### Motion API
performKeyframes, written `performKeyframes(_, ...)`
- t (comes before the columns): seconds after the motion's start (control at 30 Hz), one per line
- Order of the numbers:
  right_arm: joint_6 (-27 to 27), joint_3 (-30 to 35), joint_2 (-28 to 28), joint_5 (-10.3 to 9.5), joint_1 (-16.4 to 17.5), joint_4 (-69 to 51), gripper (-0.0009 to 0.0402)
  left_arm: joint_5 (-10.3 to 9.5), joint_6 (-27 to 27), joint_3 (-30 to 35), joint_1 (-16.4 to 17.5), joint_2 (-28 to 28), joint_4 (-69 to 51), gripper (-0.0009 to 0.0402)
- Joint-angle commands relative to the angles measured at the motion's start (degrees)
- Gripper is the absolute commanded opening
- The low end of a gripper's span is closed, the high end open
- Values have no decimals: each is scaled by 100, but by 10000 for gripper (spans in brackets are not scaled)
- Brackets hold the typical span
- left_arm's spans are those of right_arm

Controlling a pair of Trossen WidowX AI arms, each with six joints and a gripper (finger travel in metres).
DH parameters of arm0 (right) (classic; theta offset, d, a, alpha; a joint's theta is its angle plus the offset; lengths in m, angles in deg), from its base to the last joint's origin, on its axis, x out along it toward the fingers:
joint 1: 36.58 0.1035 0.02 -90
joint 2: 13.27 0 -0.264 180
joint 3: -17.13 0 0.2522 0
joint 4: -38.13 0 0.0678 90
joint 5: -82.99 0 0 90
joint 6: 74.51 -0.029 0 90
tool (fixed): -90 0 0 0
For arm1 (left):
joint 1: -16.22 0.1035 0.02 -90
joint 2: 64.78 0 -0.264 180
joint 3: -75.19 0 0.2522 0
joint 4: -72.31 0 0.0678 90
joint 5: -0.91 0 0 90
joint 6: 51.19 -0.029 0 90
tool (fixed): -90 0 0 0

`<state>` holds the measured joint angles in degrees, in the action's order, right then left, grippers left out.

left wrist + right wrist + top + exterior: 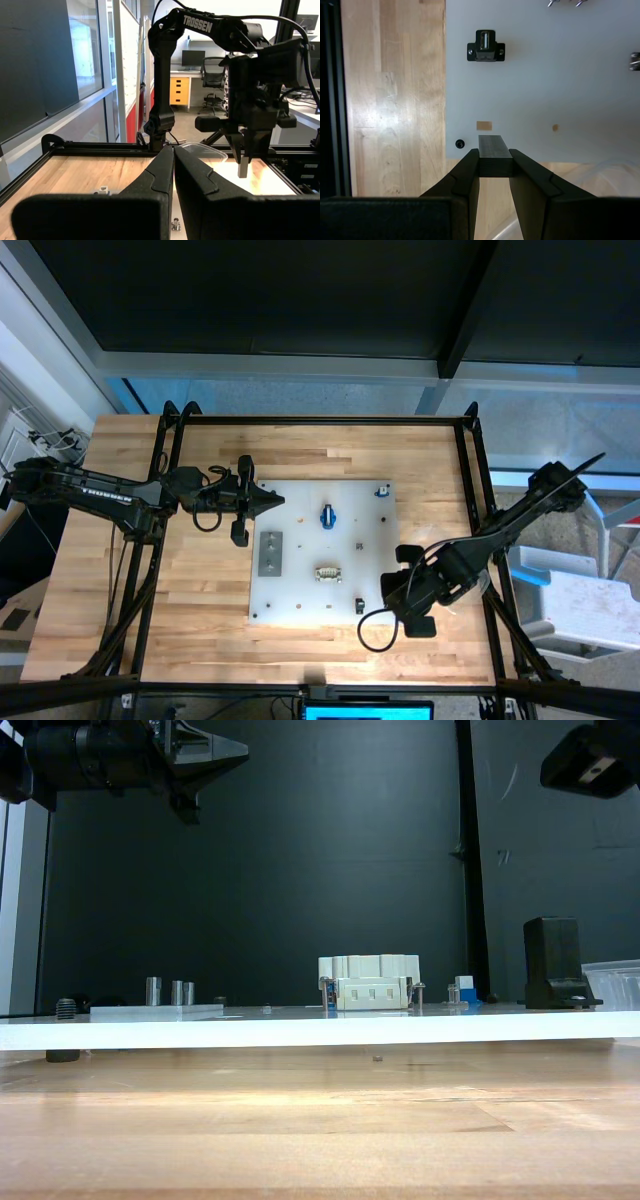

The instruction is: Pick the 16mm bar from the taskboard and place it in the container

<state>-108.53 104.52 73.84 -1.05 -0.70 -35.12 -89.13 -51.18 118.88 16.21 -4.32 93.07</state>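
My right gripper (495, 163) is shut on the 16mm bar (495, 146), a dark-grey square-ended piece standing upright between its fingers. From the left wrist view the bar (243, 169) hangs below the right gripper (246, 156), above the table. It is held over the near right edge of the white taskboard (545, 90), beside the clear container (606, 167), whose rim also shows in the left wrist view (202, 148) and the low view (615, 982). My left gripper (272, 500) hovers shut and empty, high over the taskboard's (300, 595) far left corner.
The board carries a grey block (271, 552), a blue upright part (328, 515), a white connector (327, 573) and a small black block (359, 605). Black frame rails (470, 480) run along the table's sides and back.
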Motion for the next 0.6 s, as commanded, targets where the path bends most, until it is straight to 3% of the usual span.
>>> performKeyframes(0.03, -7, 2, -168, 7, 0, -111, 16, 0, 0, 2, 0, 2, 2, 0)
performKeyframes(0.6, 17, 0, -356, 52, -66, -289, 16, 0, 0, 2, 0, 2, 2, 0)
